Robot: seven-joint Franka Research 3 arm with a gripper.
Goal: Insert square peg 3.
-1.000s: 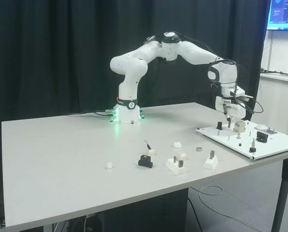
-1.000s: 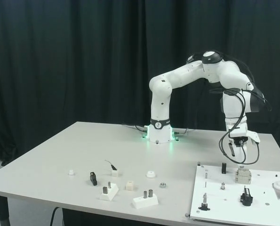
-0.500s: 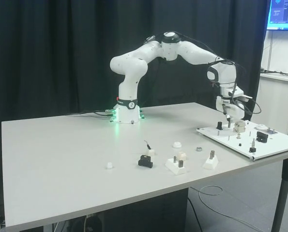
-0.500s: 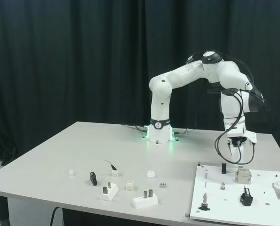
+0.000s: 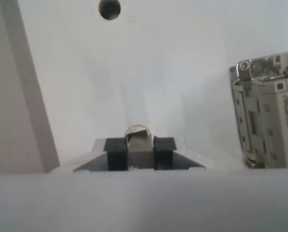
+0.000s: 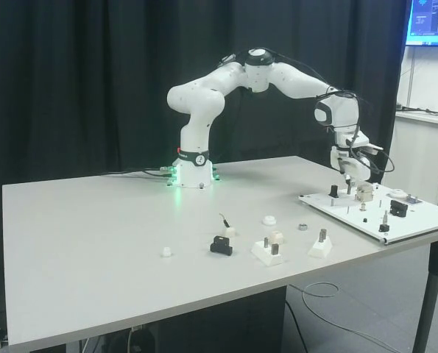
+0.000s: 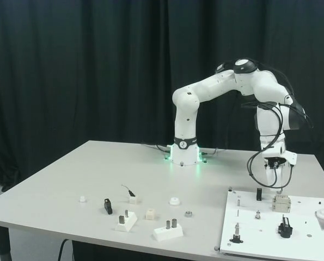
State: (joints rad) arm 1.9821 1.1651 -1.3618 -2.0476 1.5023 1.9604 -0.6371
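In the wrist view my gripper (image 5: 140, 153) is shut on a small grey metal peg (image 5: 136, 139), held upright between the two black fingertips (image 5: 115, 152). Beneath it lies the white assembly board (image 5: 158, 72), with a dark round hole (image 5: 109, 8) some way off and a grey connector block (image 5: 267, 116) off to one side. From the room views the gripper (image 6: 349, 175) (image 7: 274, 182) hangs low over the board (image 6: 417, 222) (image 7: 260, 239), at its edge nearest the arm's base. A black upright block (image 7: 258, 193) stands just beside it.
Two white holders (image 6: 266, 250) (image 6: 320, 245) with grey pegs stand on the grey table in front of the board. Near them lie a black piece (image 6: 220, 245), a nut (image 6: 302, 226) and white caps (image 6: 269, 219) (image 6: 166, 251). The board carries several small fixtures (image 7: 284, 228).
The gripper has come down closer to the board with the peg still held, shifting slightly toward the black upright block.
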